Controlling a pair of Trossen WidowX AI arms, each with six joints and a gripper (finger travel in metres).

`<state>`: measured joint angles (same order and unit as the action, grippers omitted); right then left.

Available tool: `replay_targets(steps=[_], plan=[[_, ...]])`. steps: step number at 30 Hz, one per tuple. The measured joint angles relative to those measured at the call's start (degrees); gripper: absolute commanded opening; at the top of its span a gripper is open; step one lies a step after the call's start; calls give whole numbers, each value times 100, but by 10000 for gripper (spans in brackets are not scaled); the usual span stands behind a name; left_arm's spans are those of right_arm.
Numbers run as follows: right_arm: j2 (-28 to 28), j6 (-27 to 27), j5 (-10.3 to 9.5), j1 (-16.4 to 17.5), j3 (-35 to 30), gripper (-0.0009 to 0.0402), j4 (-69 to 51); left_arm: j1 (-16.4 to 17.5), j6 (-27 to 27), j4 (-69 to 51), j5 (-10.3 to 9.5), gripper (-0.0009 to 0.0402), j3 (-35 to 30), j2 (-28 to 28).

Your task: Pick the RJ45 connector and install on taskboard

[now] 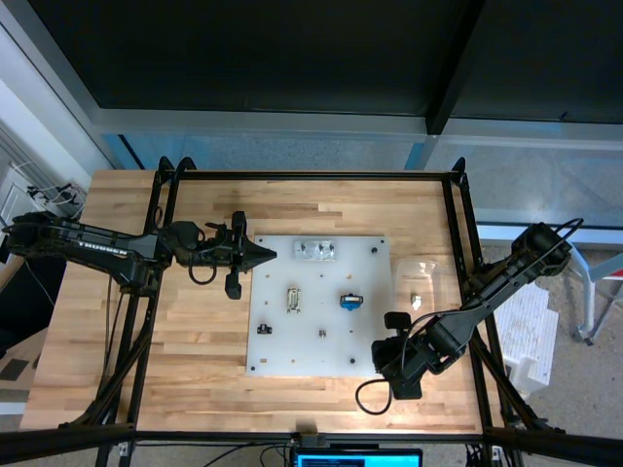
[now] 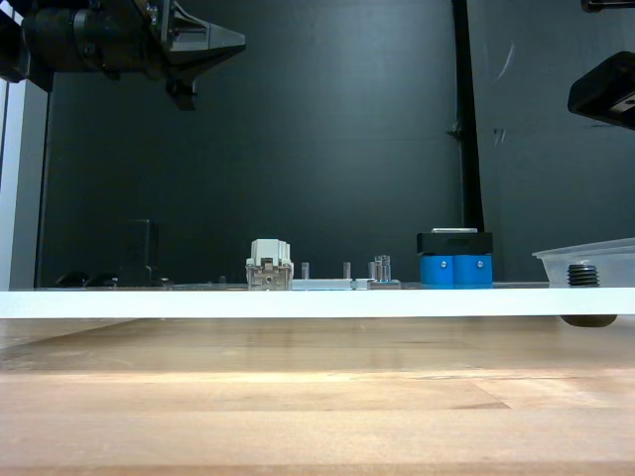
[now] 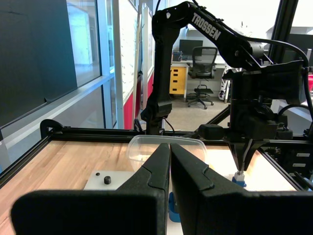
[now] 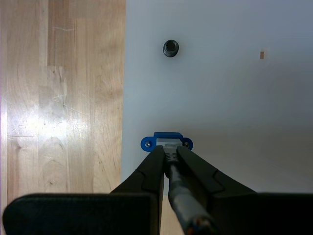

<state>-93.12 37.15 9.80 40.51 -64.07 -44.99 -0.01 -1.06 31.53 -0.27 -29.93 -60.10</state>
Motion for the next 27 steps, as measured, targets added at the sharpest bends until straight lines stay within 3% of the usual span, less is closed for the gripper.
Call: replay_targets(steps=[15,27], plan=[[-9,61,-24,0,11,3,-9,0,0,0,-2,0,-2,0],[72,155,-87,0,42,66,-59,0,0,0,0,0,-2,0]])
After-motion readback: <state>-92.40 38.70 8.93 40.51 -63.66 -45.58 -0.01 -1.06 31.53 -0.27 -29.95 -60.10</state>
